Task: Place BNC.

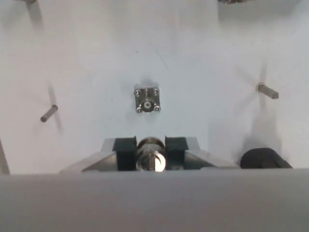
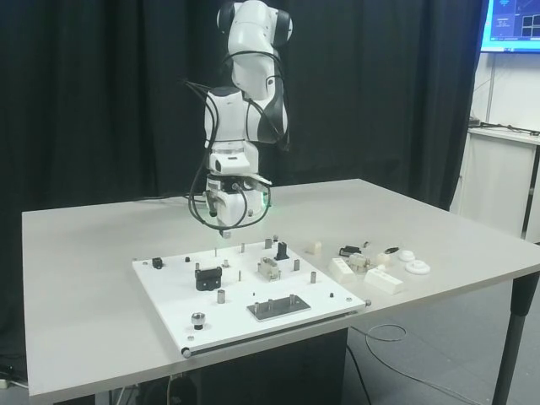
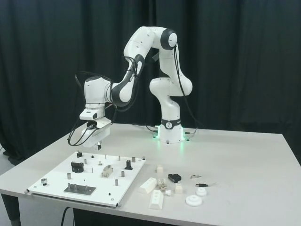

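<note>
Two fingers of gripper clamped around BNC plug, above board socket.

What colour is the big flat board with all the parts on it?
White board, best in the first room view.

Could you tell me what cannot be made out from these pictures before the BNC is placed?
- Wrist view: the gripper shuts on the BNC plug; its rear end is hidden by the grey wrist housing.
- Wrist view: the black part is cut off by that housing.
- Room views: the BNC socket on the white board is too small to pick out.
- Second room view: the small parts beside the board are too small to identify.
</note>
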### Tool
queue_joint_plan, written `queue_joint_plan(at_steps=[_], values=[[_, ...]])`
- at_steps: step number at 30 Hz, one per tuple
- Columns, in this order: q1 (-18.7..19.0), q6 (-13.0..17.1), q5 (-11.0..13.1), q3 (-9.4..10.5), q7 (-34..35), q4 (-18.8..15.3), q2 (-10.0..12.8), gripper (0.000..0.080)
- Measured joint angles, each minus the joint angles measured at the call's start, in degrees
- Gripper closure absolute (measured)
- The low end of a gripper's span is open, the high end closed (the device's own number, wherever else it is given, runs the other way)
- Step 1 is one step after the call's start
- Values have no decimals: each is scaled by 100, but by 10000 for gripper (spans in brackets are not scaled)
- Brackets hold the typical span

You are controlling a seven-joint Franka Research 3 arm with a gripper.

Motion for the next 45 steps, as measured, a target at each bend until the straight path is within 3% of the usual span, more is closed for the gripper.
queue_joint_plan(at_steps=[45], values=[[78, 0, -1, -5, 100, -9, 0, 683]])
